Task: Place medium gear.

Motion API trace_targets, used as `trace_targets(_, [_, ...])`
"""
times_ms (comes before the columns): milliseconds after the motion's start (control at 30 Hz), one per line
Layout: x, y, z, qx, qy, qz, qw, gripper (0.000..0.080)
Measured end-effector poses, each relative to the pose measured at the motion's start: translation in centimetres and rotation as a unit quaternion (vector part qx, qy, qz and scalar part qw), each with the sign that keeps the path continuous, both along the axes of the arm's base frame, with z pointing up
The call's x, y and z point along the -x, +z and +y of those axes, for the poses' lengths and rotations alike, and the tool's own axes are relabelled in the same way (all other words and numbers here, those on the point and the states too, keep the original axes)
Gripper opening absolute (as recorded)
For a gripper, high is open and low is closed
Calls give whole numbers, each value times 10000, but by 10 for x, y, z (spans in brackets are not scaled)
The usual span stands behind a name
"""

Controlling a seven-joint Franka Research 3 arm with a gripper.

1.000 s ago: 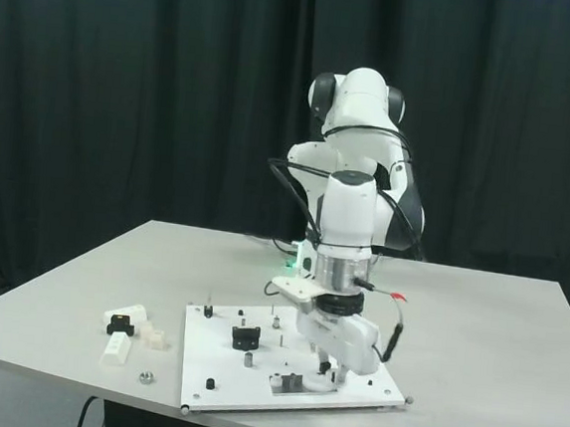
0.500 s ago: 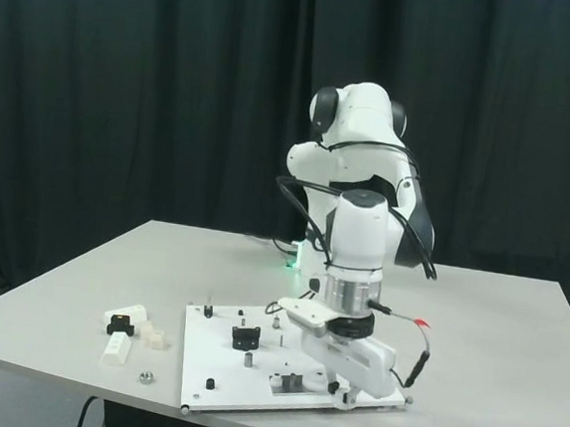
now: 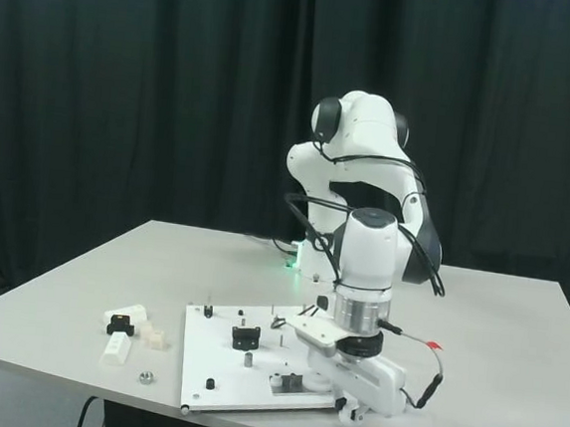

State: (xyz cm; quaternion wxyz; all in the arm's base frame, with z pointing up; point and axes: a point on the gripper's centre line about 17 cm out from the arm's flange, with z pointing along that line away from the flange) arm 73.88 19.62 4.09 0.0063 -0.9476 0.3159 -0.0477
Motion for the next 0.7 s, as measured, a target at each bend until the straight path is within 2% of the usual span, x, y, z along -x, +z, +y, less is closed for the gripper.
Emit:
trace_targets(367, [6,-13,10,16,57,68,10000,283])
trace_targets(700, [7,-16,11,23,34,80,10000,283])
